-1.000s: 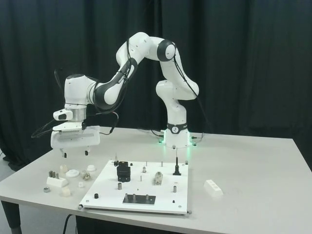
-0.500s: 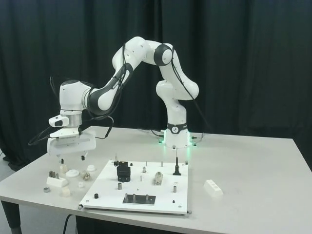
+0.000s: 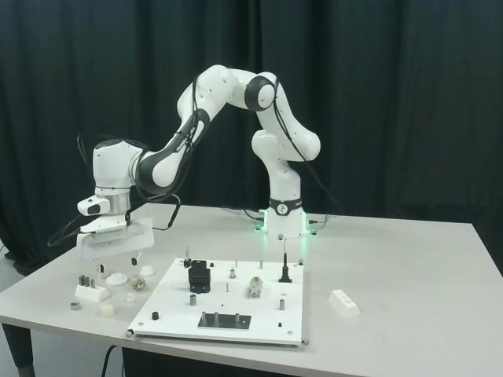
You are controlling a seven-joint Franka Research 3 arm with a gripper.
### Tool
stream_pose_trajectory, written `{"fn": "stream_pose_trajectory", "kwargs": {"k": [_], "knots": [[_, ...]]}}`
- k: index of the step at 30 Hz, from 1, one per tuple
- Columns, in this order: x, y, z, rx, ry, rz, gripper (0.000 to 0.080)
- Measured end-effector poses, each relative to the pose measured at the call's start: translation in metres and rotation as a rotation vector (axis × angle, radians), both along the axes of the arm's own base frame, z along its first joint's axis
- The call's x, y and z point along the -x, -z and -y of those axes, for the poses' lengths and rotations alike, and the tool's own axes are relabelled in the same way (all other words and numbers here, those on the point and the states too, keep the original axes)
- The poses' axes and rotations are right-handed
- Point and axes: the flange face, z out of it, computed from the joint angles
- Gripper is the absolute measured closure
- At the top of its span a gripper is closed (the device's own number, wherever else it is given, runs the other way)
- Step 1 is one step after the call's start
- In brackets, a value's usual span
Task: Pick waterproof.
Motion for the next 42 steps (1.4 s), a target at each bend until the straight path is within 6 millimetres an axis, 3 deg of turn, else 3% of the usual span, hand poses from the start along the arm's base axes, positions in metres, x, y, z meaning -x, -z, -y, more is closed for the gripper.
{"fn": "stream_pose_trajectory", "kwargs": {"k": [42], "knots": [[0.021,0.028,0.009,-0.077,0.013,-0.046,0.0003]]}}
